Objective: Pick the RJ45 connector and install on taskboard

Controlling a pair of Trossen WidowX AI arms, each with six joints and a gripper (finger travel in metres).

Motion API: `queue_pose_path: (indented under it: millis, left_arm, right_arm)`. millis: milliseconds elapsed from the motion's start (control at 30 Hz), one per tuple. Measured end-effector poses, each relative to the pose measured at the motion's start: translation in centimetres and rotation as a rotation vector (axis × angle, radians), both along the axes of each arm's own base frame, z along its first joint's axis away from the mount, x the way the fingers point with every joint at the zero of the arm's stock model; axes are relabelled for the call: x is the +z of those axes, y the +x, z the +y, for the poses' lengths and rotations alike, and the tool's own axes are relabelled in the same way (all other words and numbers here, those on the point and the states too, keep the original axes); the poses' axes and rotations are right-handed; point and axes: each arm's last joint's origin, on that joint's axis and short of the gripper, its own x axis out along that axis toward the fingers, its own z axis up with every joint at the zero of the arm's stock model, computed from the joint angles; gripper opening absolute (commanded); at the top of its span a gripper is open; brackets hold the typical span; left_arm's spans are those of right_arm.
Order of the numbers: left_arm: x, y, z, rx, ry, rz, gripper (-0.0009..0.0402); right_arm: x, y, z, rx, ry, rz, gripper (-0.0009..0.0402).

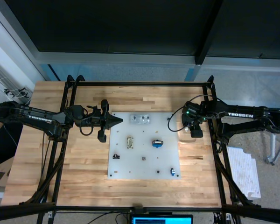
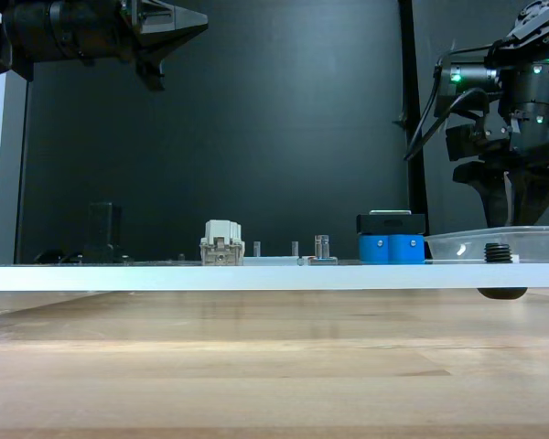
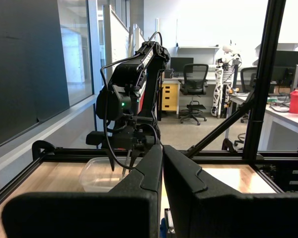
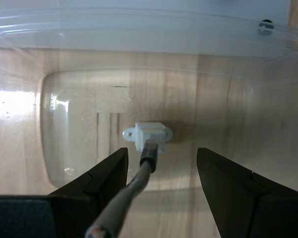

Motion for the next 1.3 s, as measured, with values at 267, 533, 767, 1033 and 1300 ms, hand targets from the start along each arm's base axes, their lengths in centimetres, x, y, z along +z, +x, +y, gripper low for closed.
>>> queue_pose_path:
  millis: [267, 533, 767, 1033, 1300]
  left_arm:
    - [0.00, 0.00, 0.00, 0.000, 0.000, 0.000, 0.0000]
    - [0.00, 0.00, 0.00, 0.000, 0.000, 0.000, 0.0000]
    - [0.00, 0.00, 0.00, 0.000, 0.000, 0.000, 0.0000]
    - [0.00, 0.00, 0.00, 0.000, 0.000, 0.000, 0.0000]
    - [0.00, 0.00, 0.00, 0.000, 0.000, 0.000, 0.0000]
  right_arm:
    - [-0.27, 0.09, -0.02, 0.005, 0.007, -0.006, 0.0189]
    - [-0.46, 0.11, -0.05, 0.008, 0.003, -0.012, 0.0127]
    - [-0.46, 0.10, -0.04, 0.013, 0.003, -0.011, 0.0065]
    - [-0.46, 0.09, -0.04, 0.016, 0.002, -0.009, 0.0009]
    - [-0.46, 0.09, -0.04, 0.023, 0.001, -0.008, 0.0000]
